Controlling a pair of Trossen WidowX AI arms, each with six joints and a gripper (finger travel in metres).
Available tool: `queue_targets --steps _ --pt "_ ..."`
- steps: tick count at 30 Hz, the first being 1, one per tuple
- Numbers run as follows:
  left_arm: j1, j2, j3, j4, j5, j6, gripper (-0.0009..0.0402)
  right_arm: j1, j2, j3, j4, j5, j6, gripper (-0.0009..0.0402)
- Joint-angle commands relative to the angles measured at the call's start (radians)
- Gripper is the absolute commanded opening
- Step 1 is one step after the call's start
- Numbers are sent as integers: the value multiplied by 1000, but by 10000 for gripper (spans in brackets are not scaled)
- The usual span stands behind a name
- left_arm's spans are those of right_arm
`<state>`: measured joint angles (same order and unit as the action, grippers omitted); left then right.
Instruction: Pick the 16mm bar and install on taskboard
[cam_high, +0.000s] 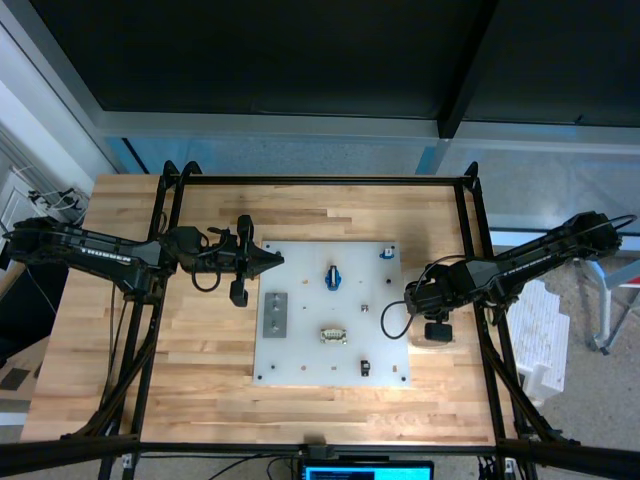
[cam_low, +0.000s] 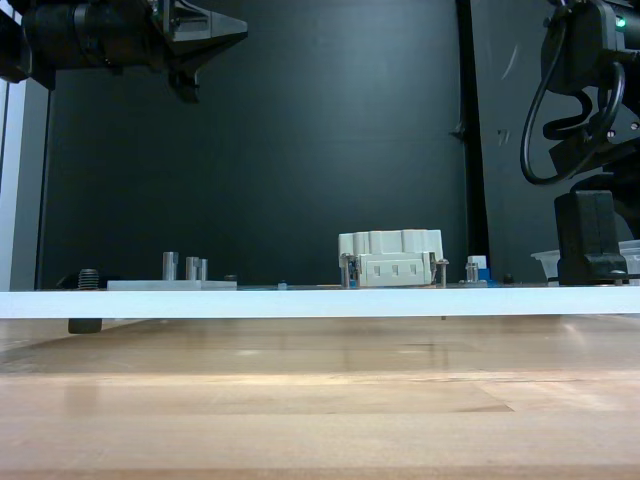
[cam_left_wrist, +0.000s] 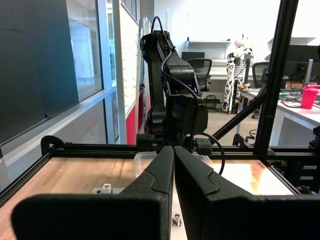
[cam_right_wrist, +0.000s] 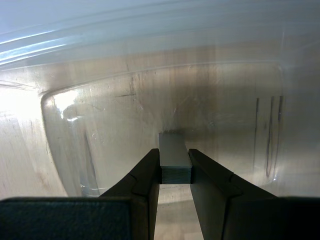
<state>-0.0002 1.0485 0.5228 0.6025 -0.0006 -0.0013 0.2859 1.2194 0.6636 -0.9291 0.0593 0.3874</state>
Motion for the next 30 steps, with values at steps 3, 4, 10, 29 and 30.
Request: queue_targets --steps 3,4,10,29,30 --pt "0 0 0 0 0 0 0 0 -3 30 -31 0 2 7" --pt "0 0 0 0 0 0 0 0 -5 40 -42 0 2 7" --pt "0 0 0 0 0 0 0 0 -19 106 -116 -1 2 7" --pt "0 0 0 0 0 0 0 10 -23 262 -273 0 2 7" --pt "0 0 0 0 0 0 0 11 -23 262 -273 0 2 6"
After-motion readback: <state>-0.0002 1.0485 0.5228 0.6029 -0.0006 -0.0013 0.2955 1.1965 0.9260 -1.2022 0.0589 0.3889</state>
